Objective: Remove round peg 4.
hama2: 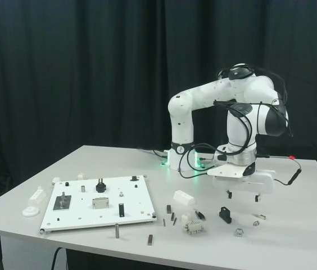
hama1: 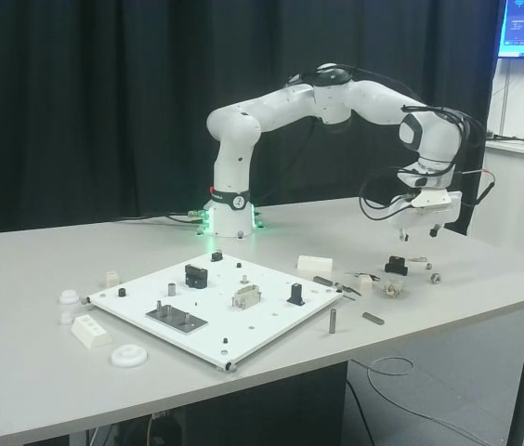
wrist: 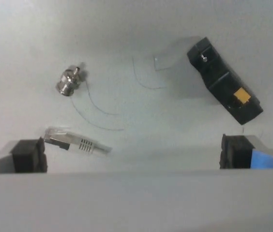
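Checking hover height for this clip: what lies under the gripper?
Under the gripper, on bare grey table: a black connector block, a metal fitting and a plug. The fingers hold nothing.

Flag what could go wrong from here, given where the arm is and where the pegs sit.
1. The gripper hangs open over loose parts, away from the white board holding the pegs; it may grab the wrong item.
2. Descending here could strike the black connector or the metal fitting below.
3. Several similar pegs stand on the board, so peg 4 may be confused.

No text, label, brand, number or sign can be read anywhere.
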